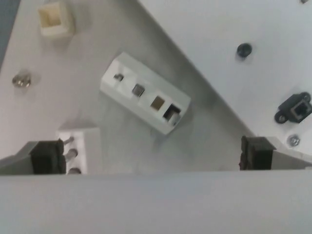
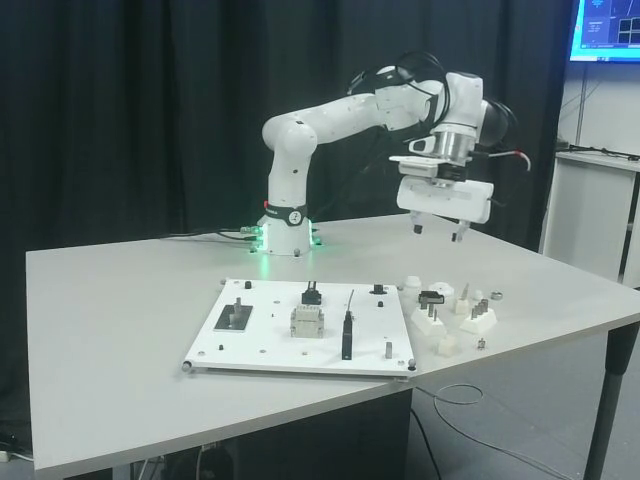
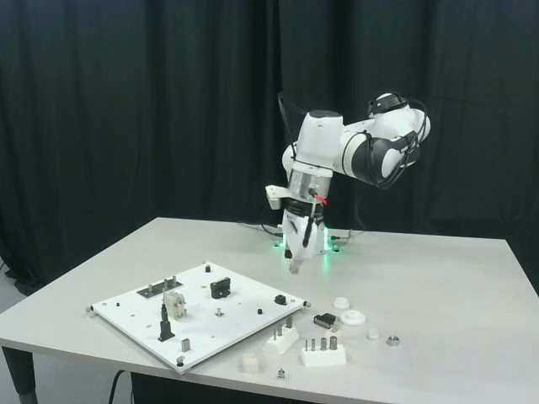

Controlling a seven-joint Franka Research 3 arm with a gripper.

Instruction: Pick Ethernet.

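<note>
White hand (image 2: 437,231), fingers wide apart, hangs high above the desk (image 2: 120,300); it should drop squarely onto the black Ethernet plug (image 2: 431,297) lying just beside the white board (image 2: 270,345).

gripper (image 2: 437,232) hangs high over the grey table (image 2: 110,300), fingers spread wide, open air all round and below it. under it a tight cluster: white holder block (image 1: 145,93), second white block with upright pins (image 1: 78,148), small square cap (image 1: 56,18), loose nut (image 1: 21,80). narrow bare gaps between them. white board (image 2: 310,325) edge lies just beside the blocks, black connector (image 1: 295,109) on it near that edge.
</note>
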